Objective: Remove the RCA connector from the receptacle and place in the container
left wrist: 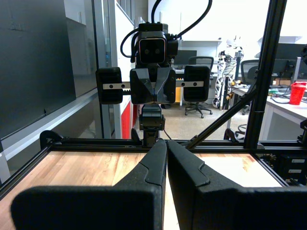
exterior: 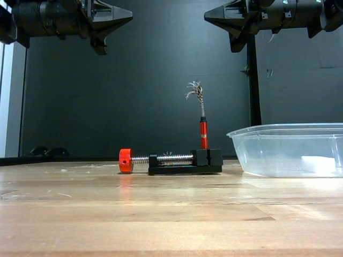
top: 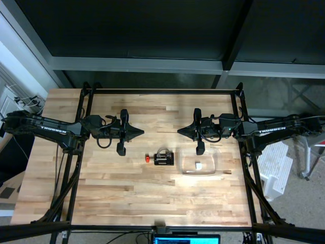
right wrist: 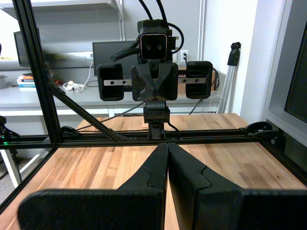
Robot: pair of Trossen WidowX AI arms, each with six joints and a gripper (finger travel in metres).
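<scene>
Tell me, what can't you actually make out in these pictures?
- White bit in the container: too small in the high view, blurred through its wall in the low view.
- RCA connector: its foot is hidden inside the receptacle, low view.
- Left claw and right claw, shut, raised over the table facing each other: each wrist view misses the receptacle, its own fingers covering the table below.

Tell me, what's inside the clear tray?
One small white bit lies in the tray; I cannot tell what. The right arm hides some far rim. The left claw and right claw hang shut, high over the table.
</scene>
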